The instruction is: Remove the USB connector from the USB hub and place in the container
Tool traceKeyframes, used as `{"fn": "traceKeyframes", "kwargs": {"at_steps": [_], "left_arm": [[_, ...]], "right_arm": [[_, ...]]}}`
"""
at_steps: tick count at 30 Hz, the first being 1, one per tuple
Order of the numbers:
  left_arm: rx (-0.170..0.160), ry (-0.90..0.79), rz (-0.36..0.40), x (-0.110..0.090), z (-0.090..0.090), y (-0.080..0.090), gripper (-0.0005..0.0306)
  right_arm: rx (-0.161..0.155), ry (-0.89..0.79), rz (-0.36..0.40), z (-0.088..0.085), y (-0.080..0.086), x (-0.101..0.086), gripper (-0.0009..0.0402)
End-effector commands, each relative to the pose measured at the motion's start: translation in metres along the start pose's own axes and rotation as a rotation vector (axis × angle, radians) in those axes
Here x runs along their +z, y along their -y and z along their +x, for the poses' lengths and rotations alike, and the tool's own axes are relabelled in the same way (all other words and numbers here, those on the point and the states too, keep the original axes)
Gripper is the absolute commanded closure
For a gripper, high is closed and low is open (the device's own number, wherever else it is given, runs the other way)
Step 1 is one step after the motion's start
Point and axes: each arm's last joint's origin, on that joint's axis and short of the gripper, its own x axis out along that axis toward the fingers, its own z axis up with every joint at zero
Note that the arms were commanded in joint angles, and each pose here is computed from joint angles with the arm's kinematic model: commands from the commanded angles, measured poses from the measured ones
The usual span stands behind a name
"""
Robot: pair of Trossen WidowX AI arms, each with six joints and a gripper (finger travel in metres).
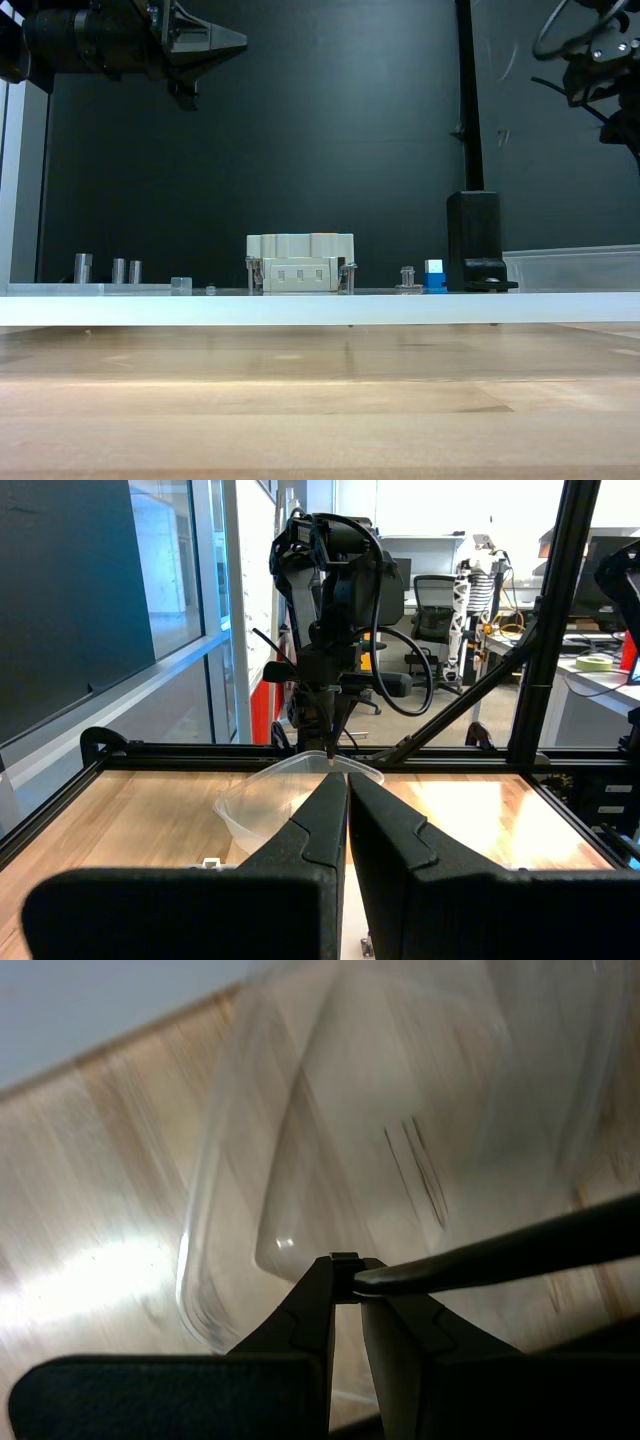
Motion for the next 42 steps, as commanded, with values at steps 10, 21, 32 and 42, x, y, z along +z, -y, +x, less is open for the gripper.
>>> {"fn": "traceKeyframes", "kwargs": {"at_steps": [10,21,32,42], "left_arm": [[0.000,0.000,0.000,-0.0001,0.0001,0.0000,0.0300],[0.000,0.000,0.000,0.0000,0.0000,-0.0001,0.0300],[0.000,0.000,0.000,-0.0001,0.0001,0.0000,0.0300],[0.000,0.000,0.000,-0.0001,0.0001,0.0000,0.0300]], "right_arm": [[-0.002,-0.002,-0.002,0.0001,0.0000,0.0000,0.0393],[-0.001,-0.001,-0.006,0.0001,-0.0001,0.0001,0.0393],[0.002,0.003,-0.004,-0.0006,-0.0007,0.0011,0.0330],[0.001,0.003,0.000,-0.0006,-0.0008,0.0011,0.0238]]}}
